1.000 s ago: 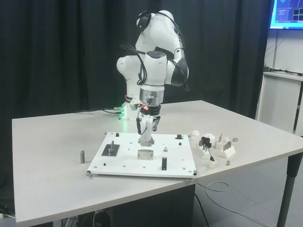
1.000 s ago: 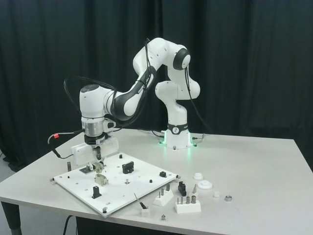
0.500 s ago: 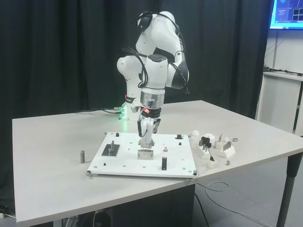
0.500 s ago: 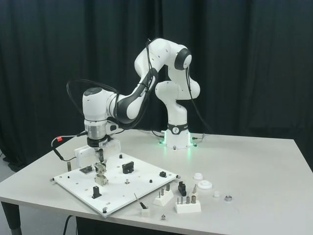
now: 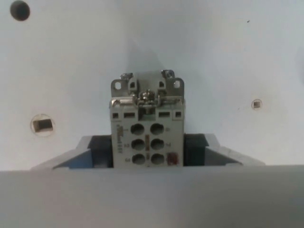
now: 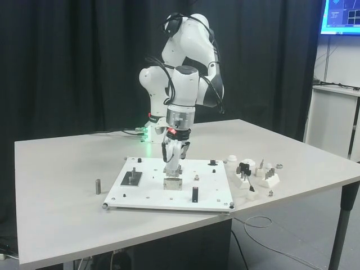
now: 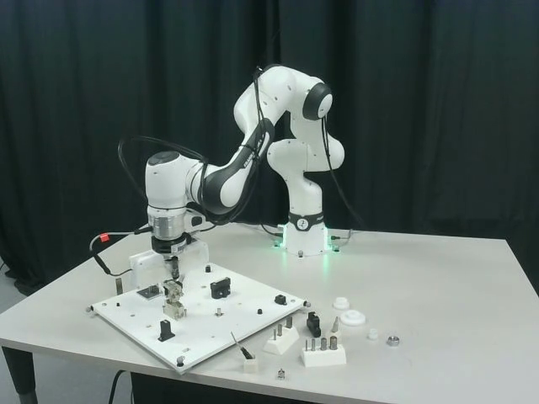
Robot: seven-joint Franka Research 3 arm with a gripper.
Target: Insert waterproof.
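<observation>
On the grey table (image 6: 62, 185) a small grey post (image 6: 98, 185) stands alone, just off the white board (image 6: 146, 194). On the board come next a dark flat plate (image 6: 132, 179), then the socket (image 6: 172, 184) — a small grey block near the board's middle. The gripper (image 6: 172, 166) hangs straight above it, clenched on the plug (image 5: 147, 127), whose lower end is just over or touching the socket; which, I cannot tell. From the wrist the plug's white face shows six round holes in two columns, a metal bracket behind it, a dark finger pad (image 5: 195, 149) tight against each flank. Right of the socket stands a black upright block (image 6: 195, 194). Off the board's right edge sit white holders (image 6: 269, 179) with small grey and black parts — near each other, well apart from the gripper.
</observation>
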